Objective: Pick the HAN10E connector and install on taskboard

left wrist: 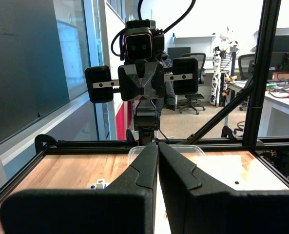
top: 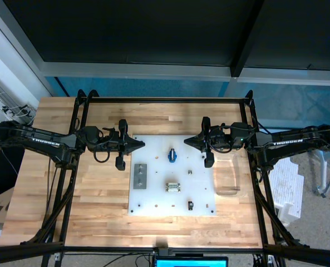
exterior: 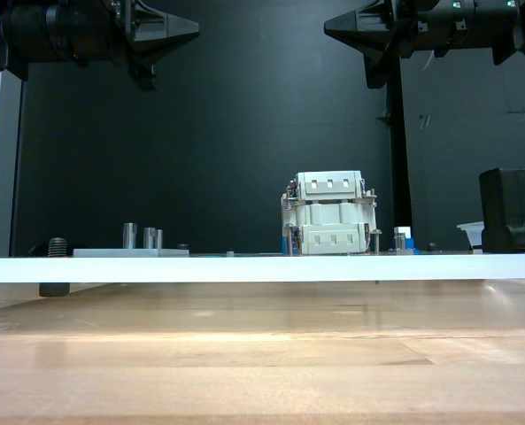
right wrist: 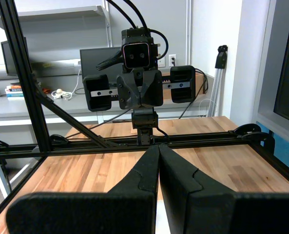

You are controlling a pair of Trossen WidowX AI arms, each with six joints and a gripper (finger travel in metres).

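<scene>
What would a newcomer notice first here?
The black left gripper and right gripper, both shut and empty, point at each other high above the far edge of the large flat white square taskboard. Near the board's middle stands the small pale grey-white rectangular HAN10E connector, untouched.

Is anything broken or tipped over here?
Nothing stands out. The connector sits upright on the taskboard. The left gripper and right gripper hang in the air over the taskboard's far edge, jaws shut, holding nothing.
</scene>
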